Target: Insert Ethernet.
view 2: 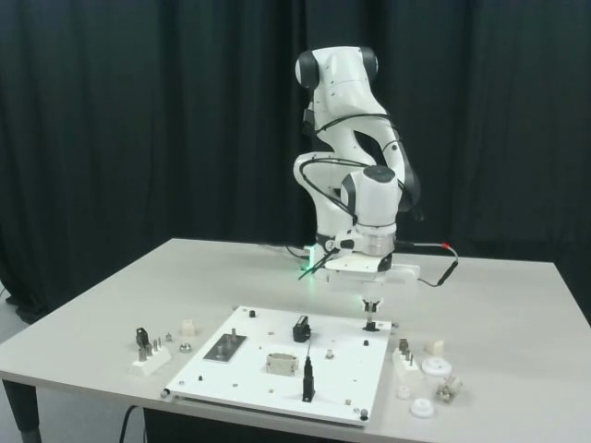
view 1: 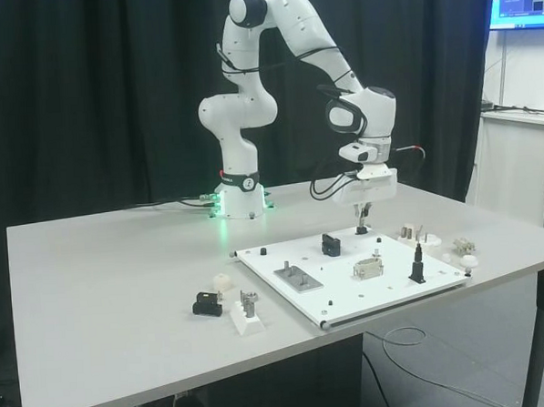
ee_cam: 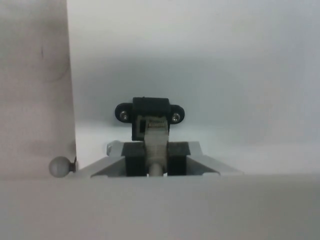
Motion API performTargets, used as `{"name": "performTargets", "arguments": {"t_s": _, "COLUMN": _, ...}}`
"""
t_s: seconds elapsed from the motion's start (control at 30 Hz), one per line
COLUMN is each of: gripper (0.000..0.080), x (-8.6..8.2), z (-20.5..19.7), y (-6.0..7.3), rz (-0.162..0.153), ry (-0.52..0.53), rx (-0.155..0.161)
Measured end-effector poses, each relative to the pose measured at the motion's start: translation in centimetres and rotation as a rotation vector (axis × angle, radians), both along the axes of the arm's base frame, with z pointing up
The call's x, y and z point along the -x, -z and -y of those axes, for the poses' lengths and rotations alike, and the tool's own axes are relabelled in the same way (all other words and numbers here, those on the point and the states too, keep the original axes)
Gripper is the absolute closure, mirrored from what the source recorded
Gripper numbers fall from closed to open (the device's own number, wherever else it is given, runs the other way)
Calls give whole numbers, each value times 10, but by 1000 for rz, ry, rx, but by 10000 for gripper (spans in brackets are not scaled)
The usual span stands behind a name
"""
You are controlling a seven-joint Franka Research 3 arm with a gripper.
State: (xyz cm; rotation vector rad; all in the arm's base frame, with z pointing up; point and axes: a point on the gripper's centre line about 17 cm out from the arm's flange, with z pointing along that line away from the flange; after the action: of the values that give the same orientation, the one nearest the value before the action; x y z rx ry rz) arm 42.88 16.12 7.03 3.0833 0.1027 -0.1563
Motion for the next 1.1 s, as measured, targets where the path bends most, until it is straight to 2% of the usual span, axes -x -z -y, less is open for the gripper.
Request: {"name": "performTargets", "arguments": {"t_s": 1.1, "gripper": 719, "x": 1, "z": -3, "y": 2, "rz": 0, "ry": 23, "rx": 0}}
